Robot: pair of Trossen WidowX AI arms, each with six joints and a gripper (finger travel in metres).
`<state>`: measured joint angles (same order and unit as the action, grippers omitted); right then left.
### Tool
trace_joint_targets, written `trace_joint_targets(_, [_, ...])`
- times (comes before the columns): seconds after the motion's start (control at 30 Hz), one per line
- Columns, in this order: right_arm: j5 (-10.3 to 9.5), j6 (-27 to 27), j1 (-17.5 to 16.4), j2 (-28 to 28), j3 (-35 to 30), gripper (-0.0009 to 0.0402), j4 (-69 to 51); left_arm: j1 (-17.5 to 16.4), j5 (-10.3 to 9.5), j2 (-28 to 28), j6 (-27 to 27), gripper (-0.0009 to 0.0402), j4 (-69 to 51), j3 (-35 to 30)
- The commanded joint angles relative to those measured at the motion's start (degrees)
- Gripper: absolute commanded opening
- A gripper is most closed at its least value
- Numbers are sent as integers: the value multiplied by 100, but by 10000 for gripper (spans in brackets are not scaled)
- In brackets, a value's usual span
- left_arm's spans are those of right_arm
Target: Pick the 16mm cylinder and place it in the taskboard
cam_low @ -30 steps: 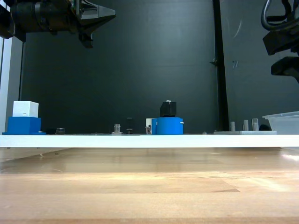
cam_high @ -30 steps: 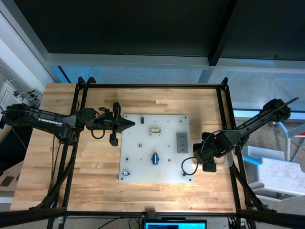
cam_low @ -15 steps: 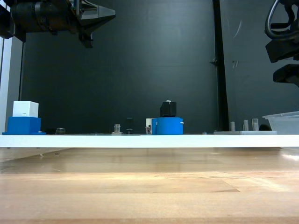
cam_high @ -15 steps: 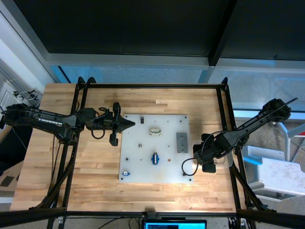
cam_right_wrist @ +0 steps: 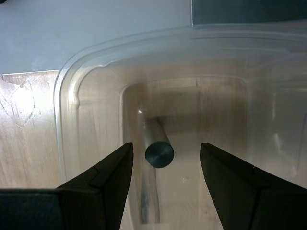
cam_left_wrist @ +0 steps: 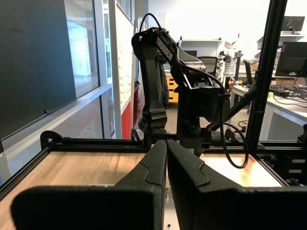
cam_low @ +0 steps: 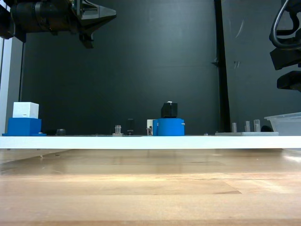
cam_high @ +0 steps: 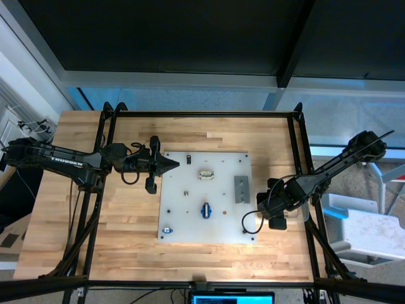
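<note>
- Dull-grey metal, the 16mm cylinder (cam_right_wrist: 158, 146) lies inside the clear bin (cam_right_wrist: 67, 96), just right of the taskboard (cam_high: 190, 221) in the high view.
- The right pincer (cam_right_wrist: 164, 154) hangs over it, fingers apart on either side, not touching.
- The left pincer (cam_high: 172, 163), fingers together, hovers at the board's upper-left edge.
- Nothing is grasped yet: the pick, the carry and the insertion all remain.
</note>
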<state>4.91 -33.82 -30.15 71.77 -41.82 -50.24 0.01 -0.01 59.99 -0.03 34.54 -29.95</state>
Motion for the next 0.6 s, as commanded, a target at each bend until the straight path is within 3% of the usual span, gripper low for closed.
trace_joint_targets(0.03, [2,0,-11,2,35,194,72,0,0,2,-2,0,0,0])
trace_joint_targets(0.6, [0,-2,-24,4,256,168,396,0,0,2,-2,0,0,0])
